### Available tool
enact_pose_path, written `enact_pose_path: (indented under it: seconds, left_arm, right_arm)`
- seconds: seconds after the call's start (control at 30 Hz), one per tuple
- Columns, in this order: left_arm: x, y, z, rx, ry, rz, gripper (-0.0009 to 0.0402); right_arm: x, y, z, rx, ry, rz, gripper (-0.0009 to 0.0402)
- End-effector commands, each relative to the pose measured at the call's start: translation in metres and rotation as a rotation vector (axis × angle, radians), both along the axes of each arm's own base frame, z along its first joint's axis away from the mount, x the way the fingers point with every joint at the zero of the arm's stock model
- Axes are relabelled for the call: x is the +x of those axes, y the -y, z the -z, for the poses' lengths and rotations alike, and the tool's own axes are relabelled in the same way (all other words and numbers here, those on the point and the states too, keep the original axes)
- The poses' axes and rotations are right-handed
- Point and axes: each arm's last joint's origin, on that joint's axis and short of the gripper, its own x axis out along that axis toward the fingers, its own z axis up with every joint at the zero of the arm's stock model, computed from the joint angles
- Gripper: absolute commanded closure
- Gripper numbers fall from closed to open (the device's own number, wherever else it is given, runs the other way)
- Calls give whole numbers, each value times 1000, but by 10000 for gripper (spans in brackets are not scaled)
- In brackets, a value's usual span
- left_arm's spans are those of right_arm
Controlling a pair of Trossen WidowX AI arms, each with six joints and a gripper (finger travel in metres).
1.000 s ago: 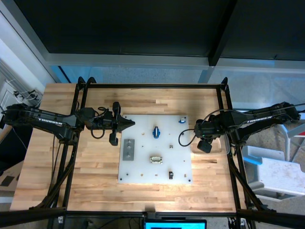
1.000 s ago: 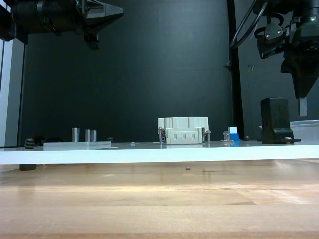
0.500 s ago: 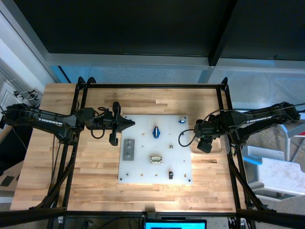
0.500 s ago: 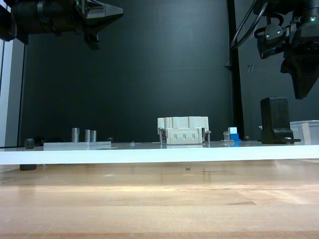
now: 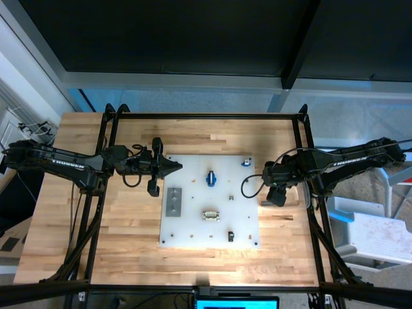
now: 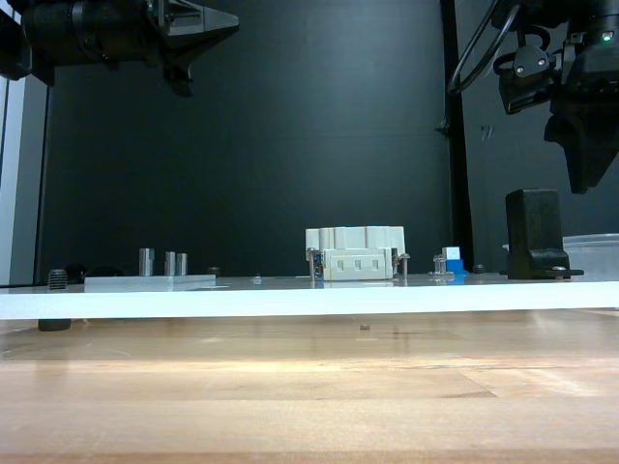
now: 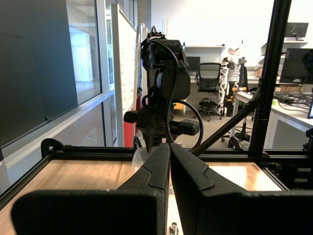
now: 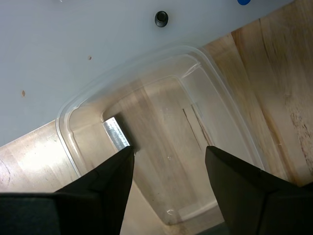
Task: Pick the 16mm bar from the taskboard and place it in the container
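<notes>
The 16mm bar point(image 8: 115, 132), a short pale grey metal peg, lies on the floor of the clear container point(image 8: 222, 115), close to the wall nearest the taskboard point(image 8: 98, 39). It is free of any grip. My right gripper point(image 8: 168, 156) hangs open just above the container point(image 5: 295, 202), off the right edge of the white taskboard point(image 5: 193, 222); in the low view the right gripper point(image 6: 587, 179) is above the tray point(image 6: 592, 253). My left gripper point(image 5: 175, 166) hovers shut over the board's upper left corner, fingers point(image 7: 161, 161) pressed together.
On the board are a grey block point(image 5: 174, 201), a blue knob point(image 5: 210, 178), a metal connector point(image 5: 210, 215) and a small black piece point(image 5: 231, 235). A black frame point(image 5: 206, 116) runs around the table. The black piece point(image 6: 534, 234) stands tall near the tray.
A second ago the bar hung between the right gripper's fingers over the container. The fingers opened and the bar dropped into the tray. The left arm has not moved.
</notes>
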Motion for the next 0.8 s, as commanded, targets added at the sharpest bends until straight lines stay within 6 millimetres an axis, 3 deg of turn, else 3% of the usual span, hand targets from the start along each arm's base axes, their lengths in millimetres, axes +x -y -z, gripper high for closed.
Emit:
enact_pose_path:
  seconds: [0.03,0.8]
  left_arm:
    - [0,0,0,0,0,0,393]
    - [0,0,0,0,0,0,393]
  right_arm:
    - [0,0,0,0,0,-1,177]
    - [0,-1,0,9,2,-4,174]
